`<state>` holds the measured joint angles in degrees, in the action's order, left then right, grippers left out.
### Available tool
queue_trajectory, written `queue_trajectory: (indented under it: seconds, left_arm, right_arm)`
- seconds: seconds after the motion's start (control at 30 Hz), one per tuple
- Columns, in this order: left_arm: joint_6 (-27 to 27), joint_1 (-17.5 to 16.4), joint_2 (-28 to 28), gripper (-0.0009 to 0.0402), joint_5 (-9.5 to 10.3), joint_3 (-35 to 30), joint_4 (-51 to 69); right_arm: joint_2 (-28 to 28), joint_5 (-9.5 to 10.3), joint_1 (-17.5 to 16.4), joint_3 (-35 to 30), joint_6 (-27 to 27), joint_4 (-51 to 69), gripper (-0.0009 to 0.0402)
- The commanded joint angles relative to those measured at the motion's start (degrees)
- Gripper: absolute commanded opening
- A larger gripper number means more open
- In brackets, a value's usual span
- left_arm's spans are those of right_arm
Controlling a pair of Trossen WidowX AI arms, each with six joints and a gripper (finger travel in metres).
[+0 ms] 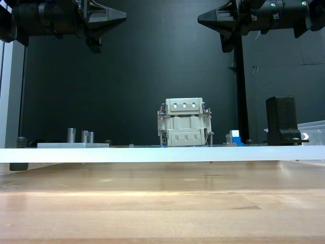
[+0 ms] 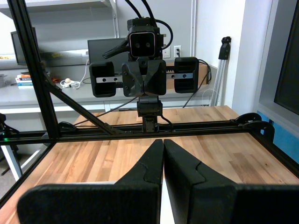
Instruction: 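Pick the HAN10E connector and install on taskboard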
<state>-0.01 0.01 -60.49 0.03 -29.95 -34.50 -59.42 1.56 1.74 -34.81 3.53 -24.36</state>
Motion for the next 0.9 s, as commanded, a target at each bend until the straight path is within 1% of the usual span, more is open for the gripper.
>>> queue_trajectory:
  seconds: [0.03, 0.23, 0.3, 0.9]
  left_arm:
    - [0.0, 0.0, 0.0, 0.0001, -0.02, 0.0, 0.0]
    - [0.0, 0.0, 0.0, 0.0001, -0.02, 0.0, 0.0]
    - [0.0, 0.0, 0.0, 0.0001, -0.02, 0.0, 0.0]
    - [0.0, 0.0, 0.0, 0.0001, -0.02, 0.0, 0.0]
  right_arm:
    - [0.0, -0.07, 0.0, 0.0, 0.0, 0.0, 0.0]
    - [0.0, -0.15, -0.2, 0.6, 0.2, -0.8, 0.0]
    - [0.0, -1.09, -0.2, 0.7, 0.0, -0.8, 0.0]
    - [0.0, -0.96, -0.4, 0.7, 2.5, -0.8, 0.0]
